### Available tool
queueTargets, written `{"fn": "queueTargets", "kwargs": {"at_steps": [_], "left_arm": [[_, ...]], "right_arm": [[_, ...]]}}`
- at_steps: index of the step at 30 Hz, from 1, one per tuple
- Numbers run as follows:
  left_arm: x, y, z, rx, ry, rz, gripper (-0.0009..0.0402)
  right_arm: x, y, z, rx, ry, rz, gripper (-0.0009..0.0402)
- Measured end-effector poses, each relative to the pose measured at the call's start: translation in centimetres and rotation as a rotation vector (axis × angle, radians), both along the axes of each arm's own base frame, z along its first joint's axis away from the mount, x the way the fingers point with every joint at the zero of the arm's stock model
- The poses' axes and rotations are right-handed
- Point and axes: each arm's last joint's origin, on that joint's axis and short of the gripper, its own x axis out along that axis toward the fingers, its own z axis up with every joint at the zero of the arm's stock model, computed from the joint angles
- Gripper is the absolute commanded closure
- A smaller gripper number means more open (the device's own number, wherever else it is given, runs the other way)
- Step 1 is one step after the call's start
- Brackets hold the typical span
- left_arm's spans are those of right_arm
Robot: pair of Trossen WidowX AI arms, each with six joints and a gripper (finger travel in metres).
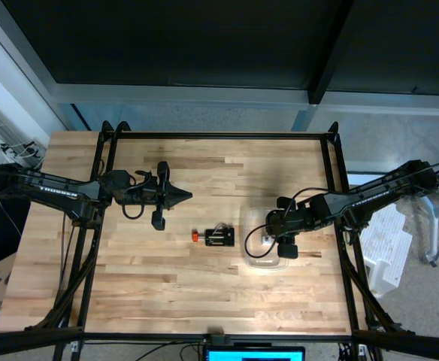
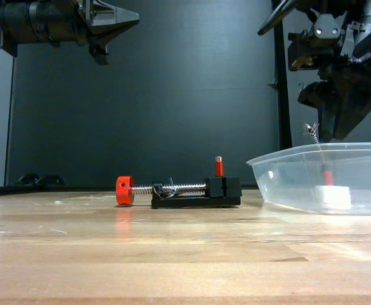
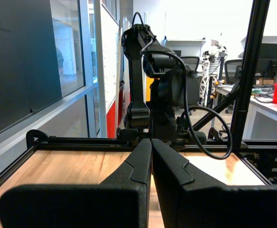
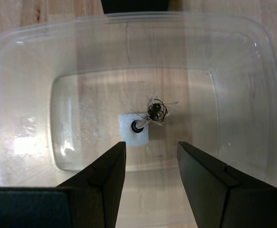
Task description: Pick the RCA connector and install on taskboard
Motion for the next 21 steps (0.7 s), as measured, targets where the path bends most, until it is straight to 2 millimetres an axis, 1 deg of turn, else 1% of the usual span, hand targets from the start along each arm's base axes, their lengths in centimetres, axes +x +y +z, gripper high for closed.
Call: {"fn": "queueTargets", "kwargs": {"at_steps": [10,21], "left_arm": [[0.0,0.0,0.0,0.000,0.000,0.000,0.0393],[0.0,0.0,0.0,0.000,0.000,0.000,0.0393]], "right_arm": [[1.1,0.3,-1.7,-0.004,0.032,0.003,0.0244],[2.1,0.7,-2.6,0.007,0.063,0.013,0.0244]]}}
